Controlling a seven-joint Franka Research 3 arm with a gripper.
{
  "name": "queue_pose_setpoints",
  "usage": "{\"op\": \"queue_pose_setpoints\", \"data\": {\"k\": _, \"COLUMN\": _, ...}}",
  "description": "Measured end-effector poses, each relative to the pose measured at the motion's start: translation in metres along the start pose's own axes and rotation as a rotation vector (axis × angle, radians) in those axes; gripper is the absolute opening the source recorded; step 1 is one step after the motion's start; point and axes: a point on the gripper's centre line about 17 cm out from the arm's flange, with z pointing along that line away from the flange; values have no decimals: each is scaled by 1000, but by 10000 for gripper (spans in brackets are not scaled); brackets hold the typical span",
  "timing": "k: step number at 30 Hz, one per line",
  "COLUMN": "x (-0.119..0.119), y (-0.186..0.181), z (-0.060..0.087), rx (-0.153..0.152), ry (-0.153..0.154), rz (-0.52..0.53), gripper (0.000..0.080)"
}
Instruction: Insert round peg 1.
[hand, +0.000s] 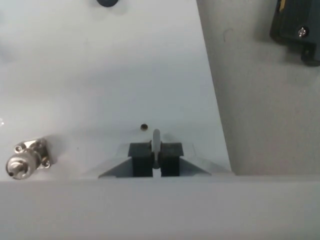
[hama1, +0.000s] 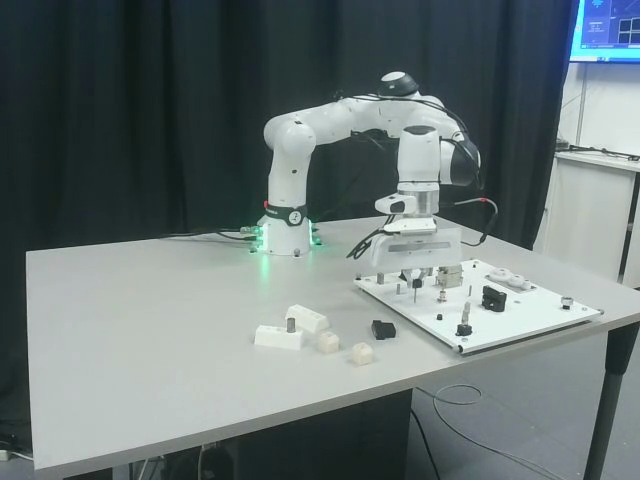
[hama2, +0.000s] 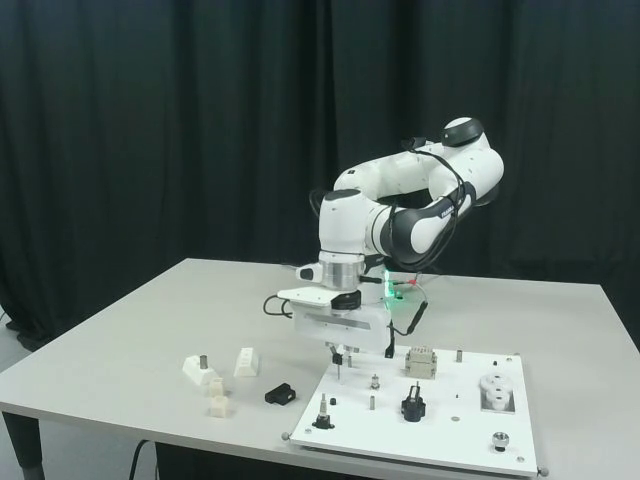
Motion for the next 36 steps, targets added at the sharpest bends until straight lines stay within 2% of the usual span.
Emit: {"op": "queue_pose_setpoints", "data": {"k": 36, "x": -3, "y": -8, "z": 7, "rx": 5, "ry": -14, "rz": -8, "gripper": 30}}
